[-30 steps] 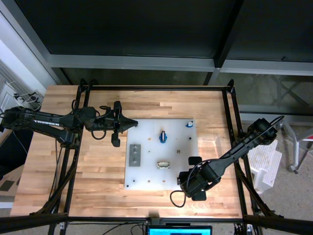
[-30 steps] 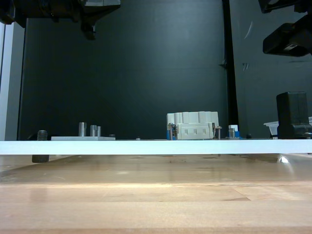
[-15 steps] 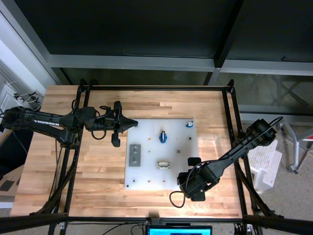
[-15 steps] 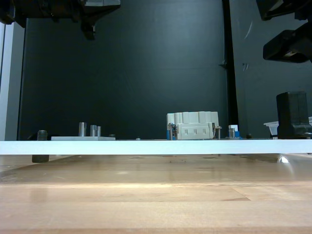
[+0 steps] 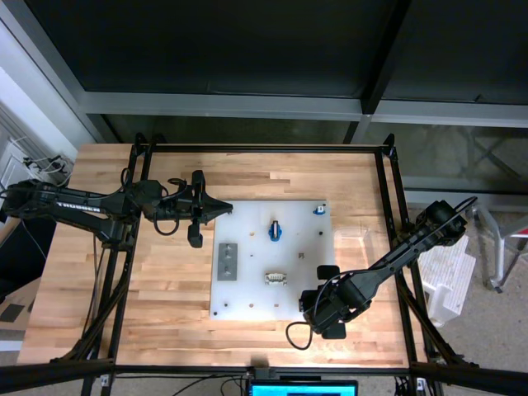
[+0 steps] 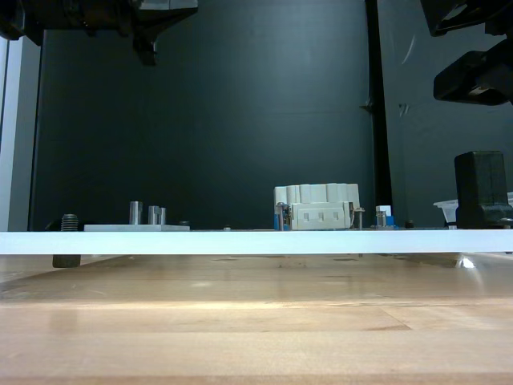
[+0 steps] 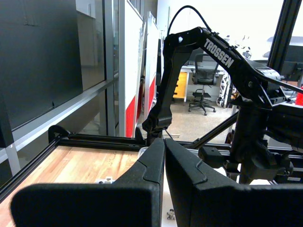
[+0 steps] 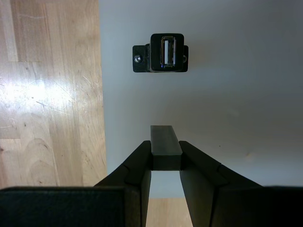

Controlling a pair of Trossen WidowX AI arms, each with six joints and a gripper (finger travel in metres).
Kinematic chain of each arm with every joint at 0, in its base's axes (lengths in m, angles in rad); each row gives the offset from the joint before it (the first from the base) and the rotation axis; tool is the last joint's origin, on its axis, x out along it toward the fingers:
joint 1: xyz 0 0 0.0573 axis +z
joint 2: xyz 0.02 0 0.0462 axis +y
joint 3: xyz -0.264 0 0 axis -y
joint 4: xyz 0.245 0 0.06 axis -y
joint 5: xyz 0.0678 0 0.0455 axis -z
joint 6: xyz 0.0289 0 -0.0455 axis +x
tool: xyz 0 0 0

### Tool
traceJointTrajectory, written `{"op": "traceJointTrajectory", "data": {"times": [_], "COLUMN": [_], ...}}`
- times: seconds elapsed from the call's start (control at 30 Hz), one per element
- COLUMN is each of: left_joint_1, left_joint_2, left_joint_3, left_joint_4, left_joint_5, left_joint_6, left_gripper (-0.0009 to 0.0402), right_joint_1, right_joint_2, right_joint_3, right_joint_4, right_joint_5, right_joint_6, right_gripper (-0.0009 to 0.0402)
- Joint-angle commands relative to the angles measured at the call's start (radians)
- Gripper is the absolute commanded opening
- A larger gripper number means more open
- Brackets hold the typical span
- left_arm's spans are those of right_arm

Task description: Pick the 16mm bar and install on taskboard

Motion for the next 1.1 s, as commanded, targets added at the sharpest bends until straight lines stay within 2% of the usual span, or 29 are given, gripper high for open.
{"op": "traceJointTrajectory", "data": {"times": [0.03, 0.2, 0.9, 1.1], "left_joint_1": [0.000, 0.000, 0.000, 0.000], "left_joint_2": [0.000, 0.000, 0.000, 0.000], "left_joint_3": [0.000, 0.000, 0.000, 0.000], "left_joint_4": [0.000, 0.000, 0.000, 0.000], "left_joint_5": [0.000, 0.000, 0.000, 0.000], "left_joint_6": [0.000, 0.000, 0.000, 0.000], "left_gripper": [0.0000, 0.0000, 0.0000, 0.0000], "right_joint_1": [0.000, 0.000, -0.001, -0.001], "right_joint_2": [0.000, 0.000, -0.006, -0.018], "right_joint_3": [0.000, 0.000, 0.018, 0.045], "right_joint_4": [0.000, 0.000, -0.011, -0.048], "right_joint_5": [0.000, 0.000, 0.000, 0.000], "right_joint_6": [0.000, 0.000, 0.000, 0.000], "right_gripper": [0.0001, 0.0018, 0.0155, 0.0178]}}
